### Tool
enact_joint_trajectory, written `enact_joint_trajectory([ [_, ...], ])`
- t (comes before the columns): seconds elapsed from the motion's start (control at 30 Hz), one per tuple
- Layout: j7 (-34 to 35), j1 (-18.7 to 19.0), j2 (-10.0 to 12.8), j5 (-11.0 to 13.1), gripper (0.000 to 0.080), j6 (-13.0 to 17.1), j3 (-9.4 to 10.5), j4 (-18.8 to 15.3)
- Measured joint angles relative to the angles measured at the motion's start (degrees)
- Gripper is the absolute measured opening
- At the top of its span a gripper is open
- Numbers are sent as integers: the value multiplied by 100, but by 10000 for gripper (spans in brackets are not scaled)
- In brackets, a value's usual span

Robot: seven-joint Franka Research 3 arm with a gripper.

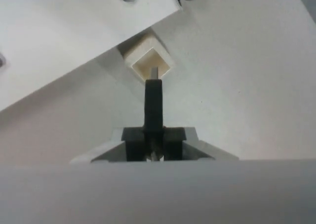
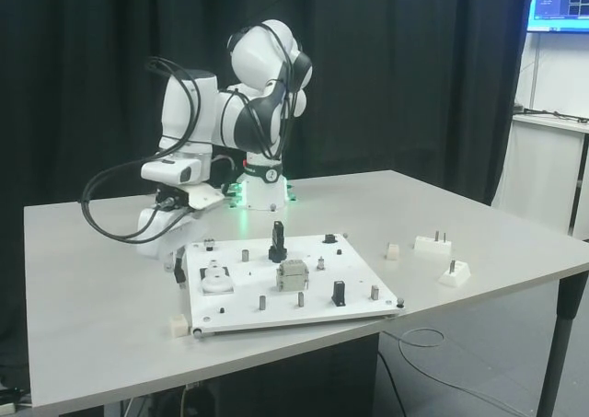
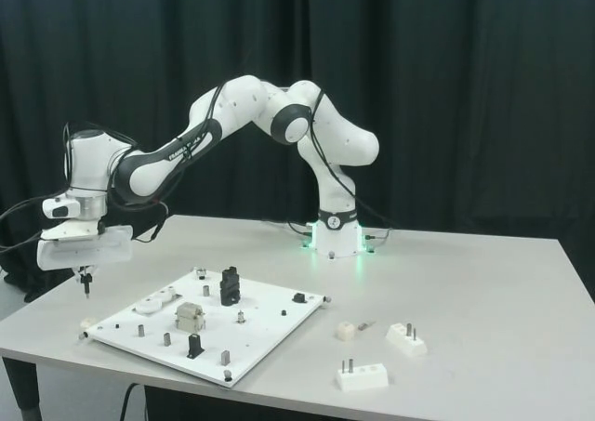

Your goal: Place USB.

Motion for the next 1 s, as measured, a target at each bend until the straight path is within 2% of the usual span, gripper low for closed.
enact_joint_trajectory([
  [0.27,1502,-15,0,-24,70,-159,-18,138],
  [0.6,3046,-58,3,-23,70,-285,-17,227],
  [1.0,4980,-169,59,46,70,-778,1,494],
])
